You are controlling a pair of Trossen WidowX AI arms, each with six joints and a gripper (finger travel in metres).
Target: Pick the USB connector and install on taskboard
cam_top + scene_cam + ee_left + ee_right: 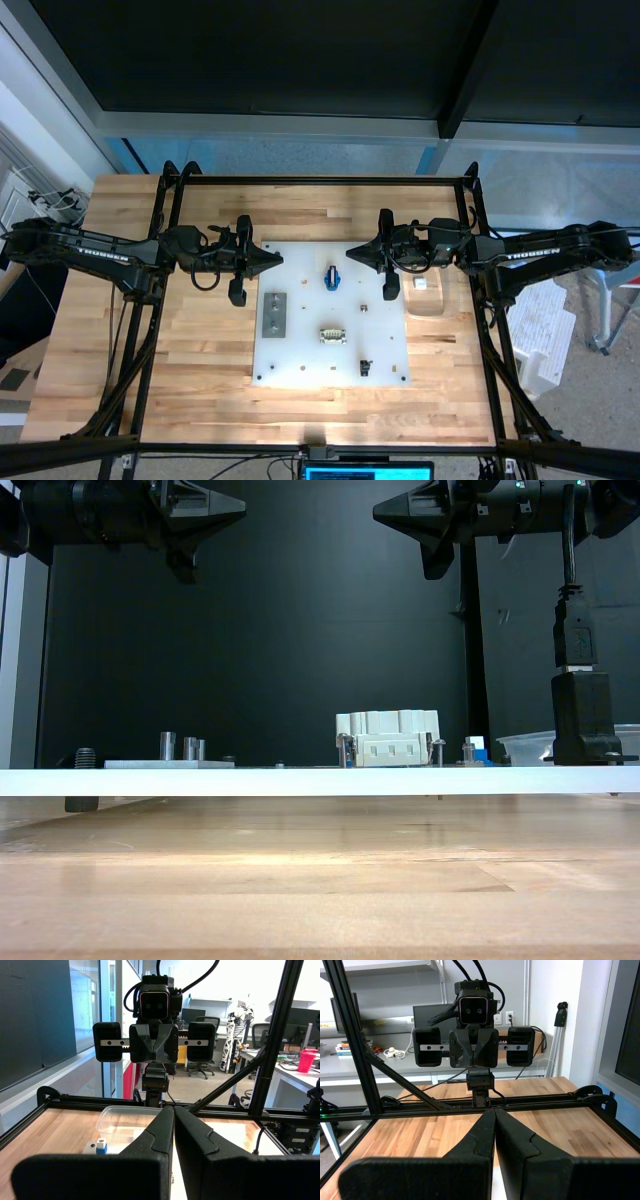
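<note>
My left gripper (279,259) and right gripper (350,252) are both pinched closed and empty, high above the large flat white square taskboard (300,350). The black USB connector (573,645) stands upright on the board's black socket (586,720), far below my fingertips. The clear plastic tray (428,303) under my right fingers holds a small white piece (422,284).

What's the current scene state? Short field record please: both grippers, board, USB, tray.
left gripper: shut, empty, raised over the taskboard's far left corner
right gripper: shut, empty, raised over the board's far edge
taskboard: carries grey metal block, blue fitting, silver multi-pin connector, black socket
USB plug: stands upright on top of the black socket; neither gripper touches it
clear plastic tray: beside the board's right edge
</note>
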